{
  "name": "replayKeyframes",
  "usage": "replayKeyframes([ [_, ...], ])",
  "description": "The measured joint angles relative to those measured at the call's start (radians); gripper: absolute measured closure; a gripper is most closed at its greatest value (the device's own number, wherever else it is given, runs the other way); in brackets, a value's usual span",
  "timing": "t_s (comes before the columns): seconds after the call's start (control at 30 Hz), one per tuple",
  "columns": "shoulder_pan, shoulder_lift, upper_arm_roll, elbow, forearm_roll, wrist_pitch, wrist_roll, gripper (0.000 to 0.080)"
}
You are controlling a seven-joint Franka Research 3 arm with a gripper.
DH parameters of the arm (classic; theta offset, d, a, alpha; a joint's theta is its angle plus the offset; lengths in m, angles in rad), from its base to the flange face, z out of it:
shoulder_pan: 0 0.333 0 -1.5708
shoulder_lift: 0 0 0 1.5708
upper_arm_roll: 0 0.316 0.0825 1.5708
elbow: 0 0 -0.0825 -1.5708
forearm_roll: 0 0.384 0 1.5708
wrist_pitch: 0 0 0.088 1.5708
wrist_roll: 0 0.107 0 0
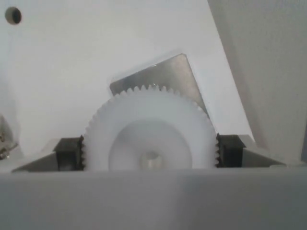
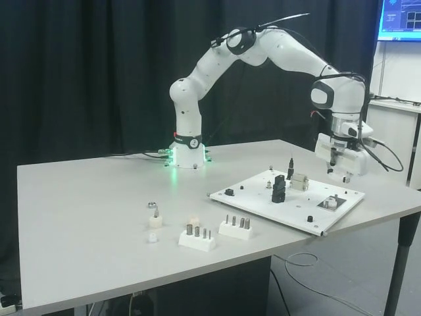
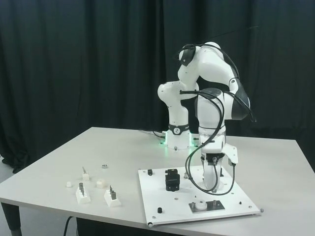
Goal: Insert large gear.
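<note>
A: Where is the large gear [image 1: 151, 132] in the wrist view?

B: It sits between the two black fingertips [image 1: 69, 152], its toothed rim touching both, so the jaws are closed on it, spread to the gear's full width. The gripper [image 2: 342, 172] hangs in the air above the white board [image 2: 263, 197], apart from it.

A: What lies under the gear?

B: A grey metal plate [image 1: 158, 79] on the board, partly hidden behind the gear's rim. In the second room view that plate [image 3: 207, 206] carries a small white part [image 3: 200, 205], near the board's front edge.

A: And elsewhere on the table [image 2: 85, 197]?

B: A black fixture [image 3: 172, 179] stands on the board beside the plate. Off the board, two white peg holders [image 2: 197, 237] rest near the table's front edge, well apart from the arm's base [image 2: 186, 155], which glows green.
</note>
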State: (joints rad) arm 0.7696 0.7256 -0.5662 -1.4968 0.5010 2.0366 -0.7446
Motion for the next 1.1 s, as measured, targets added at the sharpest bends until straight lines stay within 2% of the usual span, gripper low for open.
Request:
replayKeyframes([
  [0.17, -0.001, 0.001, 0.006, -0.017, 0.008, 0.033, -0.062, 0.0209],
  [0.5, -0.003, 0.008, 0.011, -0.052, 0.052, 0.103, -0.138, 0.0209],
  [1.1, -0.024, 0.046, 0.011, -0.054, 0.165, 0.132, -0.238, 0.0209],
])
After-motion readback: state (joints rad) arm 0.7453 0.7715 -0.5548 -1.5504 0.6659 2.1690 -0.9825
